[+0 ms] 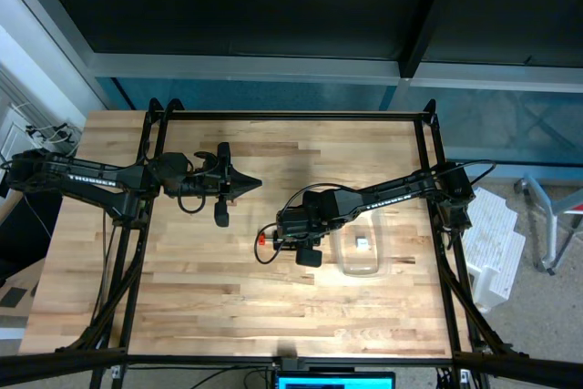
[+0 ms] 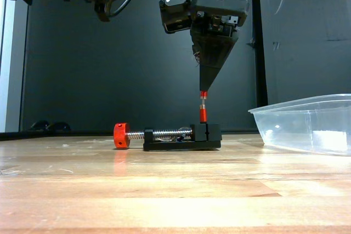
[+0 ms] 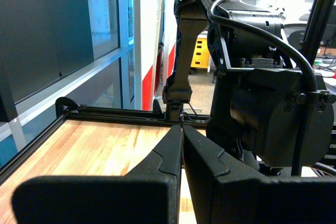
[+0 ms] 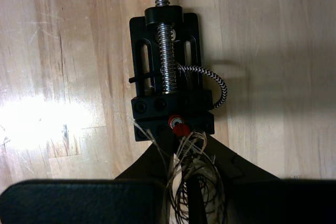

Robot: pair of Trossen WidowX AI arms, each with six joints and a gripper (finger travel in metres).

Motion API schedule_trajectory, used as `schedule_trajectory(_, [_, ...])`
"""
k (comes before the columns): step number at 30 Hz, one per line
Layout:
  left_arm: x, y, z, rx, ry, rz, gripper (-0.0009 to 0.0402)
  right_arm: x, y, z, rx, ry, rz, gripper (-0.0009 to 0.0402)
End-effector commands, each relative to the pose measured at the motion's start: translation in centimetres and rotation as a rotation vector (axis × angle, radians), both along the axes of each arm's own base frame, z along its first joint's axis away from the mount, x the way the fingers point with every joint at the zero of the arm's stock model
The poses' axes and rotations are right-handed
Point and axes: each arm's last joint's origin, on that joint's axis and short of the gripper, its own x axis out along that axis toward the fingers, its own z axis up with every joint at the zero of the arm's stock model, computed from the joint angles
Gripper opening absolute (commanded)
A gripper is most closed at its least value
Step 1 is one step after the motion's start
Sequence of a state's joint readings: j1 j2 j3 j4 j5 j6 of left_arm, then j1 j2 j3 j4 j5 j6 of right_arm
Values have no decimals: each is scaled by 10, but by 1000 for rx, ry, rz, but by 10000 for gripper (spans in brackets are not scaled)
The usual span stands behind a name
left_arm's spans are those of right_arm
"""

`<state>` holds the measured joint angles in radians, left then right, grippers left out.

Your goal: Pick the rca connector and install on the hub

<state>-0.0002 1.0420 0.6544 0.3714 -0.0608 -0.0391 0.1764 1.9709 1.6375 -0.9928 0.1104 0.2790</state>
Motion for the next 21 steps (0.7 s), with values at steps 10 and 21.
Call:
schedule_trajectory(10, [0,0,0,0,0,0,0,0,0,-2,-1,3,-1,4])
schedule_trajectory(21, [0,0,0,0,0,0,0,2,1,-9,3,14,1,4])
